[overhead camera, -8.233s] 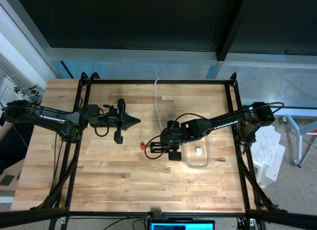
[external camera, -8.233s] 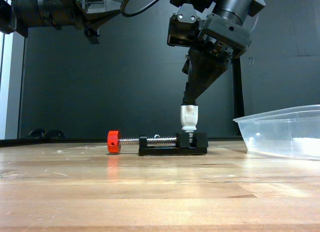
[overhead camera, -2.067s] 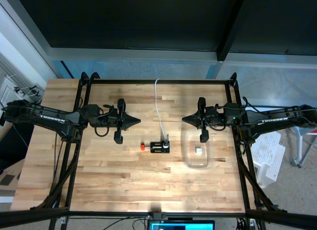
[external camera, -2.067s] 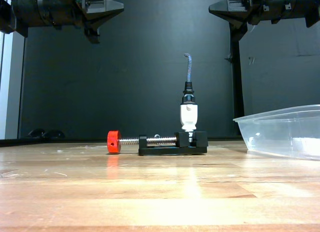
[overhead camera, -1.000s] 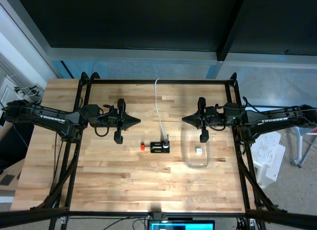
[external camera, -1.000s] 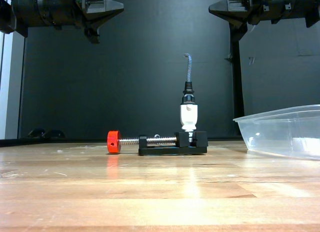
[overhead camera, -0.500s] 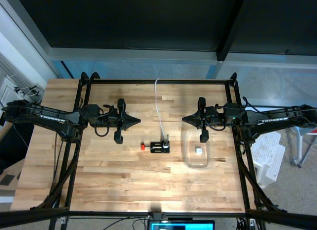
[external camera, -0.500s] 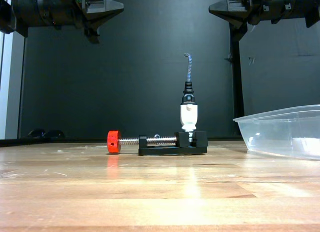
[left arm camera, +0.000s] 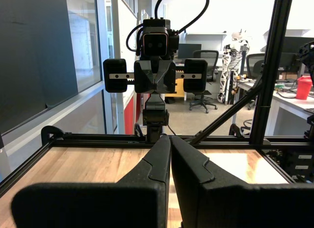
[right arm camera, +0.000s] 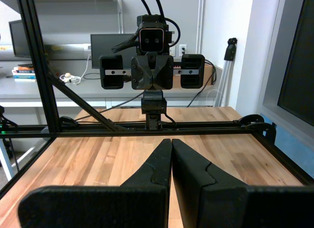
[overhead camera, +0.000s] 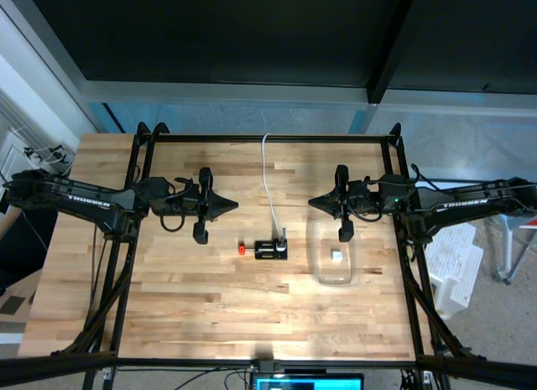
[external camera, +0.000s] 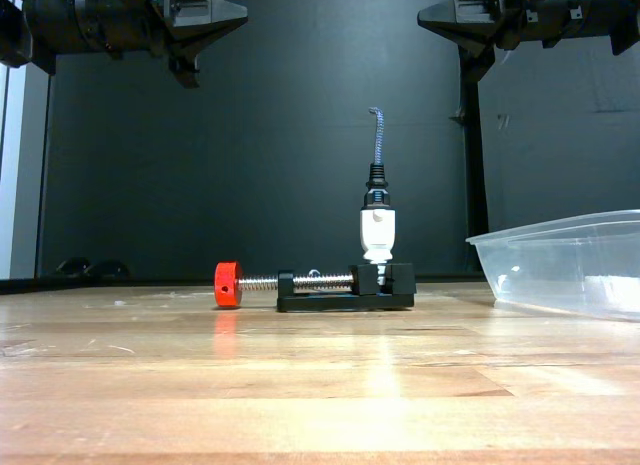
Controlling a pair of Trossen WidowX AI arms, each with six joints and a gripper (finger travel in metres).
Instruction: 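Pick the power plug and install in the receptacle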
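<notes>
The power plug [external camera: 375, 197] stood straight up in the white receptacle [external camera: 377, 233], and nothing was holding it. A few seconds before, the right gripper [overhead camera: 312, 203] had been down on top of the plug. Now it hung high up, well away, at about 2 o'clock from the clamp block [overhead camera: 270, 249] in the high view. Its two fingers were pressed together with nothing between them. The left gripper [overhead camera: 233, 205] hung high at about 10 o'clock from the clamp block, just where it was before. Its fingers were pressed together and empty too. In the last two seconds nothing had moved at all. The plug's thin wire [external camera: 377, 135] stuck up from it toward 12 o'clock in the low view. The red knob [external camera: 228, 284] sat at the 9 o'clock end of the clamp block. The long white cable [overhead camera: 268, 176] ran off across the table [overhead camera: 193, 306] toward 12 o'clock. The clear tray [overhead camera: 320, 268] lay at 3 o'clock from the block, near but not touching, with a tiny white cube [overhead camera: 336, 256] in it. The plug stayed up by itself after the gripper let go, so it looked like it was in the receptacle and the job was most likely done. I could not tell how deep it had gone.
</notes>
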